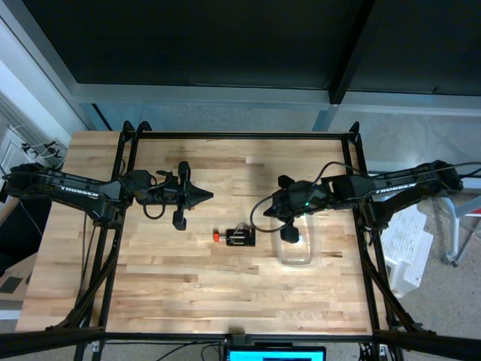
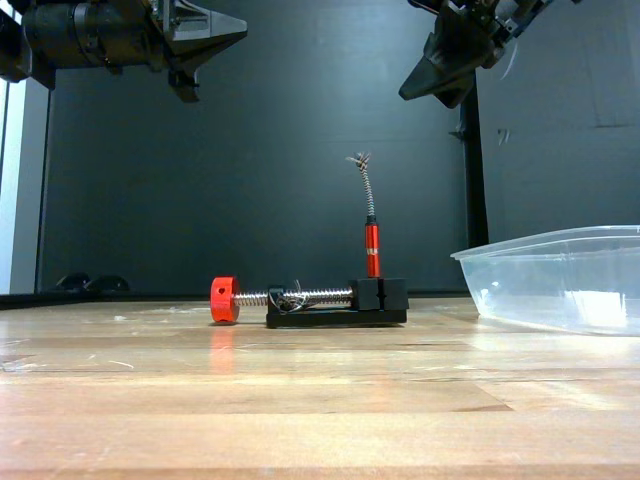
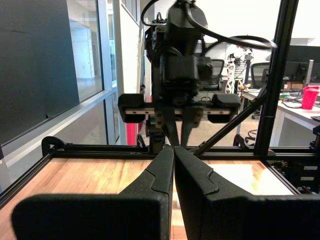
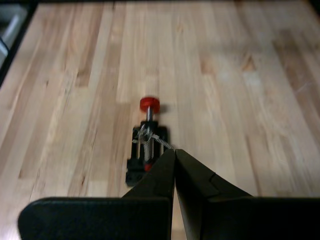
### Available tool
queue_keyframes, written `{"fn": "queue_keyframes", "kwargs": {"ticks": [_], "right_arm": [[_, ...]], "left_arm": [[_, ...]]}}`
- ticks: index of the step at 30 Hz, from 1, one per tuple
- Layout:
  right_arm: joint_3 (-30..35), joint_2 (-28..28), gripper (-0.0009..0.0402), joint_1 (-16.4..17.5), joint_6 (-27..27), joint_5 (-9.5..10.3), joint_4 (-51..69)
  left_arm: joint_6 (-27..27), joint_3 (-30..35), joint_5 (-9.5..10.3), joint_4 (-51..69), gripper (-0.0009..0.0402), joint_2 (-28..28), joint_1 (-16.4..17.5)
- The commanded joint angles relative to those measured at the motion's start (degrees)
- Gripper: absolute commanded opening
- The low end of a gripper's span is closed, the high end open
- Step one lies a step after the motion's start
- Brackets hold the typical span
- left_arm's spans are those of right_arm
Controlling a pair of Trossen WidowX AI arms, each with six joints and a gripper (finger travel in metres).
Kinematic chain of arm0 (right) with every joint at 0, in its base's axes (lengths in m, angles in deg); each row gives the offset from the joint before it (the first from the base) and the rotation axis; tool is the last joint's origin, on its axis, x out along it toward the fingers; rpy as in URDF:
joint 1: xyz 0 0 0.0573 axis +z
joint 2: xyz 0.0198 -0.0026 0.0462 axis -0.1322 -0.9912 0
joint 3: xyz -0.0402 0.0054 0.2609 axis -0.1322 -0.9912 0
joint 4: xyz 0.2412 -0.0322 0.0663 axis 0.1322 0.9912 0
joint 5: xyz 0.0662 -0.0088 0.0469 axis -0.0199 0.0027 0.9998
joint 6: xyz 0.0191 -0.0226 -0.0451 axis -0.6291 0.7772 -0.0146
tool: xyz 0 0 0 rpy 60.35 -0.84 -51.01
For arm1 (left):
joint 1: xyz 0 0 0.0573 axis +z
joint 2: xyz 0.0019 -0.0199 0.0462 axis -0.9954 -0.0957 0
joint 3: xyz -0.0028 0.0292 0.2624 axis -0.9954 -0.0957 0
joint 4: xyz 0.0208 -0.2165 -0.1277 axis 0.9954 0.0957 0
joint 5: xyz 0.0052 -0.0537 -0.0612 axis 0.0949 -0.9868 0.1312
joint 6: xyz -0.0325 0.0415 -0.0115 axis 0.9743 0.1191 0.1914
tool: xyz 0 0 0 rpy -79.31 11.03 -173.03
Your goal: Pick the RCA connector and install on taskboard
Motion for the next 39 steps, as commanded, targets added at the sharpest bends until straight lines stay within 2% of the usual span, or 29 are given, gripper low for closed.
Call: {"fn": "queue_keyframes", "kwargs": {"ticks": [1, 9, 11, 13, 17, 18, 20, 22, 35, 39], "right_arm": [[-2.99, 2.75, 0.0000, -1.57, 0.50, 1.68, -5.16], [-8.98, 9.31, 0.0000, -3.50, 2.08, 1.79, -16.65], [-10.23, 10.54, 0.0000, -3.87, 2.60, 2.32, -19.15], [-11.43, 11.61, 0.0000, -4.46, 3.04, 3.69, -21.57], [-13.75, 13.20, 0.0000, -5.90, 3.13, 3.78, -26.23], [-14.45, 13.57, 0.0000, -6.23, 3.15, 4.31, -27.80], [-15.89, 13.81, 0.0000, -7.06, 3.06, 6.69, -31.32], [-17.14, 14.16, 0.0000, -7.78, 2.86, 7.91, -34.34], [-22.97, 17.97, 0.0000, -8.00, 2.84, 7.50, -42.03], [-24.17, 18.97, 0.0000, -7.96, 2.86, 6.43, -42.32]], "left_arm": [[-0.02, 0.00, 0.00, 0.00, 0.0000, 0.00, 0.02], [-0.02, 0.00, 0.00, 0.00, 0.0000, 0.00, 0.00], [-0.02, 0.00, 0.00, 0.00, 0.0000, 0.00, 0.00], [-0.02, 0.00, 0.00, -0.02, 0.0000, 0.00, 0.00], [-0.02, 0.00, 0.00, -0.02, 0.0000, -0.02, 0.00], [-0.02, 0.00, 0.00, 0.00, 0.0000, -0.02, 0.00], [0.00, 0.00, 0.00, -0.02, 0.0000, 0.00, 0.00], [-0.02, 0.00, 0.00, 0.00, 0.0000, -0.02, 0.00], [-0.02, 0.00, 0.00, 0.00, 0.0000, -0.02, 0.00], [-0.02, 0.00, 0.00, 0.00, 0.0000, -0.02, 0.00]]}}
